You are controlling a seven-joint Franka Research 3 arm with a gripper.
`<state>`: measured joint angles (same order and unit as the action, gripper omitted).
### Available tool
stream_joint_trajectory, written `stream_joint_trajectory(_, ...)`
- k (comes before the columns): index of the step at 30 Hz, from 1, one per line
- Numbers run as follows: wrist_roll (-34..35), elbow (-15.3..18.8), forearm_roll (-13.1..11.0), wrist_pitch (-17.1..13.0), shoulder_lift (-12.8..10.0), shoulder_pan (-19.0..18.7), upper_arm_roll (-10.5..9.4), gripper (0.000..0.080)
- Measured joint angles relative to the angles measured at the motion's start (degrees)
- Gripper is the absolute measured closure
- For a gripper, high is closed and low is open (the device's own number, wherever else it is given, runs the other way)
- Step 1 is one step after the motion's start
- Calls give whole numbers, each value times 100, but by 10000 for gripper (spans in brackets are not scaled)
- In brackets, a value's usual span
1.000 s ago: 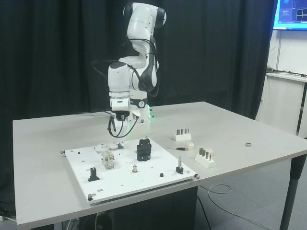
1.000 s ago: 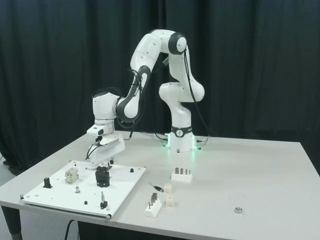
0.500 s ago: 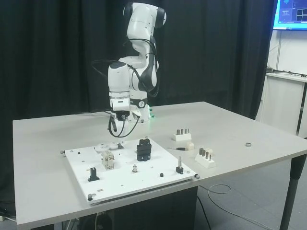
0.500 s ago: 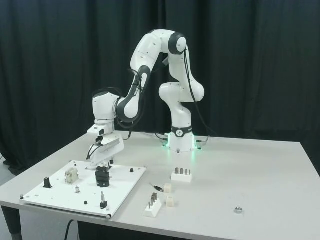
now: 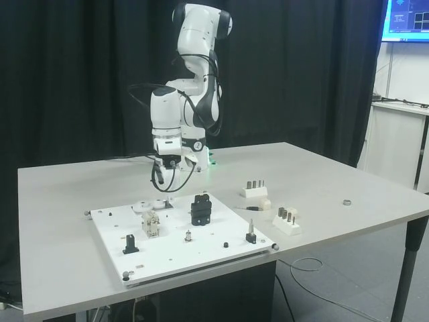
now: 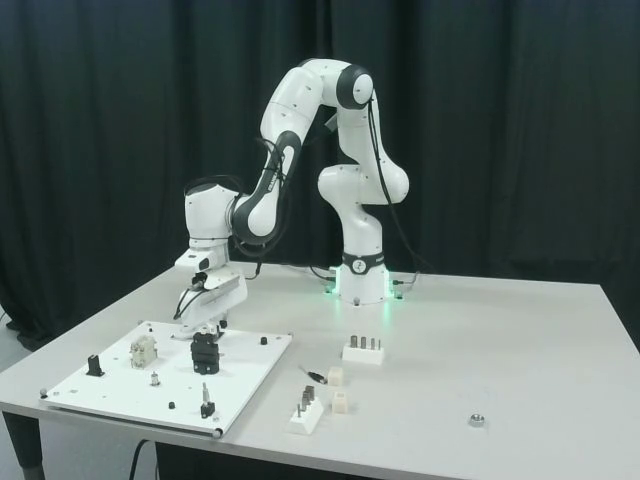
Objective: Insert small gear.
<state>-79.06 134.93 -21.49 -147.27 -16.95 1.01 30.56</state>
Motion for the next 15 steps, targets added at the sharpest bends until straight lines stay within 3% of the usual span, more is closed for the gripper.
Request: stream_joint_trajectory(15,-3,-9,-172,-7,-31,11,-1,611)
